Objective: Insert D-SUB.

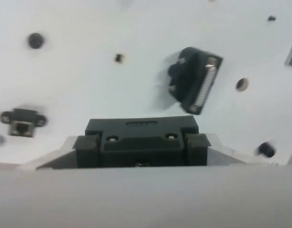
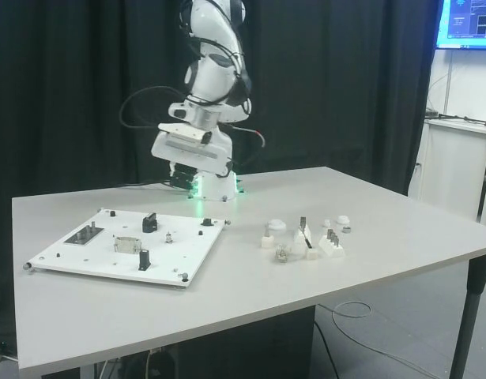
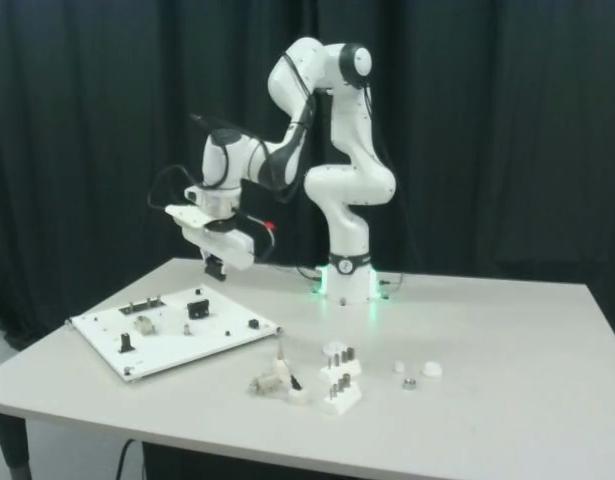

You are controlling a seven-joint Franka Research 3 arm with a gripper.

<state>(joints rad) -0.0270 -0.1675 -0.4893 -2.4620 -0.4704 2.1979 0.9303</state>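
The gripper [image 1: 142, 142] is pinching a black D-SUB connector [image 1: 142, 135] at lower centre by its shell sides; rigid, light, pins likely fragile.

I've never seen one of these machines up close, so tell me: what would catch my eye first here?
Probably the tall white robot arm, bolted at the back of the grey table and bent over towards a white board. Its claw hangs in the air above that board, which carries small black parts such as a D-SUB connector. Nearer the table's middle sits a cluster of small white holders.
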